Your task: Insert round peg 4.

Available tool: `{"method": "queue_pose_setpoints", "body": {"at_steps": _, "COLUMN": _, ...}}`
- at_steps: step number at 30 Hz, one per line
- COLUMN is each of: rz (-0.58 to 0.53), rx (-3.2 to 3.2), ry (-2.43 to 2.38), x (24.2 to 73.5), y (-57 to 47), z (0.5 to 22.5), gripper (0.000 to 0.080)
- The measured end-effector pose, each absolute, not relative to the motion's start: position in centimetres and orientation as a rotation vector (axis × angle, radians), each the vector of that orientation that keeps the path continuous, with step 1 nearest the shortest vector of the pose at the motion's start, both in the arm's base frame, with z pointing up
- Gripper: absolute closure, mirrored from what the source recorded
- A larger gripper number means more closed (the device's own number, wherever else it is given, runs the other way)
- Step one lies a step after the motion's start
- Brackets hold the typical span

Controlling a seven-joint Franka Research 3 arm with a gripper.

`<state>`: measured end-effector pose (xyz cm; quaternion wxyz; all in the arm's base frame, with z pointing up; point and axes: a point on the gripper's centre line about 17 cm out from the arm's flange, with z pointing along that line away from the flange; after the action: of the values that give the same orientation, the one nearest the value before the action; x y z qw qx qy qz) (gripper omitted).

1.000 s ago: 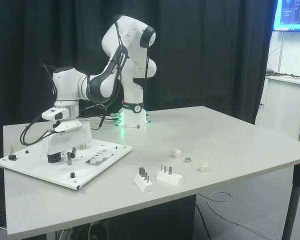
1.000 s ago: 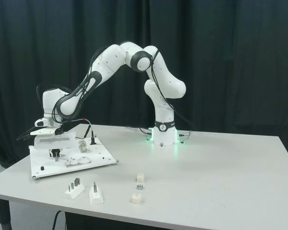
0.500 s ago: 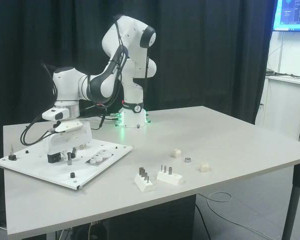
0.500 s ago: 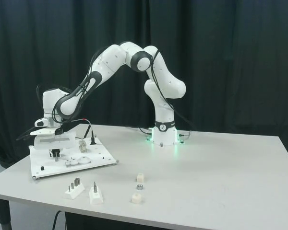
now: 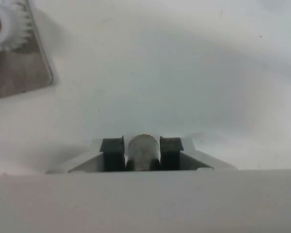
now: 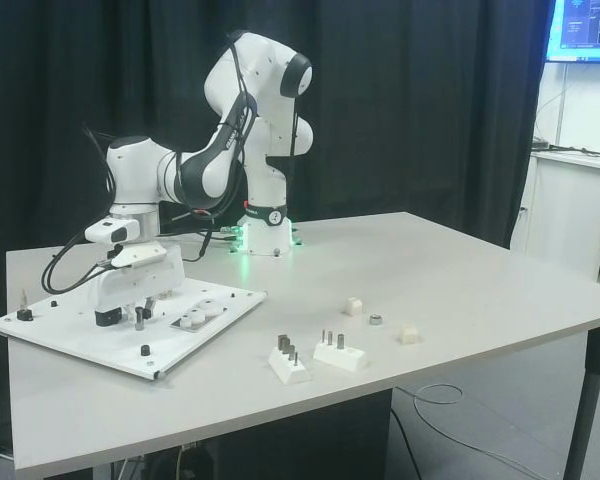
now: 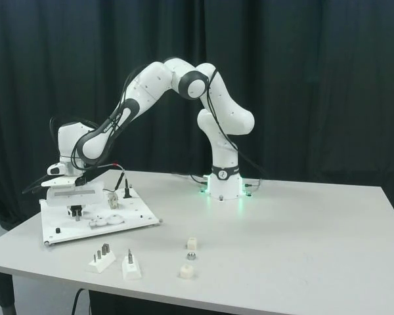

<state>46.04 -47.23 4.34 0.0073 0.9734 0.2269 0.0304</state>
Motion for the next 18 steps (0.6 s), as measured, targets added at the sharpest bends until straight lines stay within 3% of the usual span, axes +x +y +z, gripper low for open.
{"method": "queue_pose_setpoints", "body": {"at_steps": 11, "rz": 0.098, "rx": 3.049, "ry": 0.681, "x": 46.4, "y": -47.3, "z": 4.4, "gripper": 0.0649}}
{"method": "queue_pose_setpoints", "body": {"at_steps": 12, "rz": 0.101, "rx": 3.05, "ry": 0.676, "x": 46.5, "y": -47.3, "z": 4.5, "gripper": 0.0376}}
{"method": "queue_pose_setpoints", "body": {"at_steps": 17, "rz": 0.116, "rx": 3.054, "ry": 0.663, "x": 47.2, "y": -47.3, "z": 5.3, "gripper": 0.0376}}
{"method": "queue_pose_setpoints", "body": {"at_steps": 18, "rz": 0.118, "rx": 3.055, "ry": 0.663, "x": 47.4, "y": -47.3, "z": 5.5, "gripper": 0.0072}}
